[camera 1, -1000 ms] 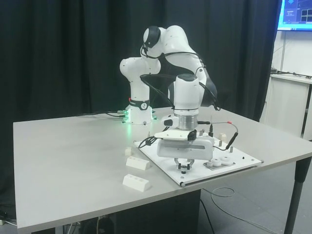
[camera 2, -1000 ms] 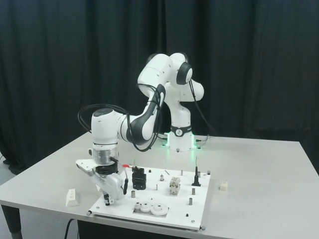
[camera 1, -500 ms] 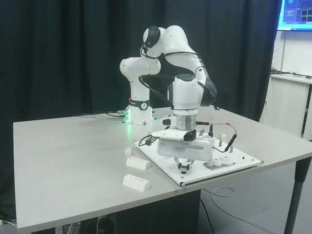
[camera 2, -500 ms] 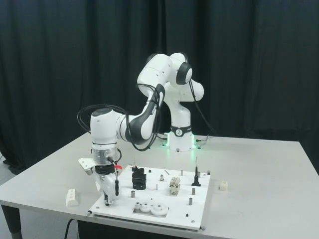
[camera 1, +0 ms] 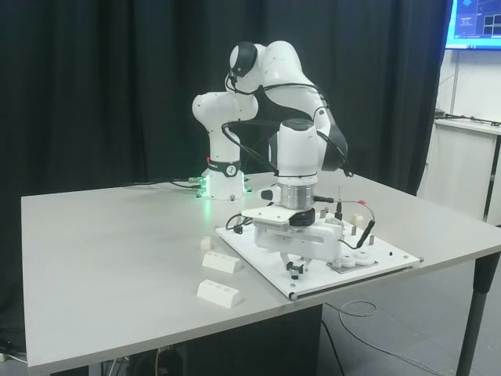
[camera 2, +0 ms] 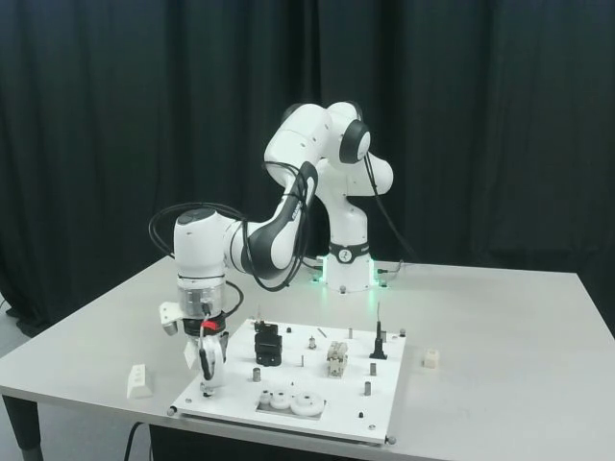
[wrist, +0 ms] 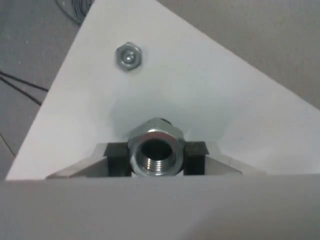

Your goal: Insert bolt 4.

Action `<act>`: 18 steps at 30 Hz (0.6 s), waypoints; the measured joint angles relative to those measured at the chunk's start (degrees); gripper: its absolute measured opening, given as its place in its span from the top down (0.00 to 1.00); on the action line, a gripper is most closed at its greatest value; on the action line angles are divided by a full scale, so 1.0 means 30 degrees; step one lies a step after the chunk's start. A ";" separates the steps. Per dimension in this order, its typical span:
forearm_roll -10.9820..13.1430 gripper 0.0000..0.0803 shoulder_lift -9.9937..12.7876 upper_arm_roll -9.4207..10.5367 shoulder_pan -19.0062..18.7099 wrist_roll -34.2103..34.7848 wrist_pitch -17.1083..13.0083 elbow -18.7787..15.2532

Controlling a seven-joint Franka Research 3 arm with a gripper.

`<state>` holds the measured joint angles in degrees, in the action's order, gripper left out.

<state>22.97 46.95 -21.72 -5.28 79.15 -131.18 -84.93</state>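
In the wrist view a grey metal bolt (wrist: pixel 155 152) with a hexagonal head and a threaded bore stands upright on the white board (wrist: pixel 210 100). My gripper (wrist: pixel 155 160) is shut on it, with a black pad (wrist: pixel 118 159) pressed against each side of the head. In the room views the gripper (camera 1: pixel 295 269) (camera 2: pixel 206 386) points straight down at the near corner of the board (camera 1: pixel 313 283) (camera 2: pixel 382 408). The bolt itself is too small to make out there.
A small hex screw (wrist: pixel 129 55) sits in the board near its corner. White gears (camera 1: pixel 356 258) (camera 2: pixel 288 401), a black fixture (camera 2: pixel 266 344) and several pegs stand on the board. White blocks (camera 1: pixel 220 262) (camera 1: pixel 218 292) (camera 2: pixel 140 380) and a small cube (camera 2: pixel 431 358) lie on the grey table.
The hand has turned about its vertical axis while staying over the same corner of the board. Its height looks unchanged.
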 joint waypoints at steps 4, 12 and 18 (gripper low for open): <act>0.0000 0.72 0.0002 0.0000 -0.0011 0.1038 -0.0023 0.0000; 0.0000 0.72 0.0006 0.0001 -0.0018 0.3226 -0.0074 0.0000; 0.0000 0.72 0.0015 0.0001 -0.0027 0.5262 -0.0131 0.0001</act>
<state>22.97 46.99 -21.71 -5.36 94.93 -131.57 -84.93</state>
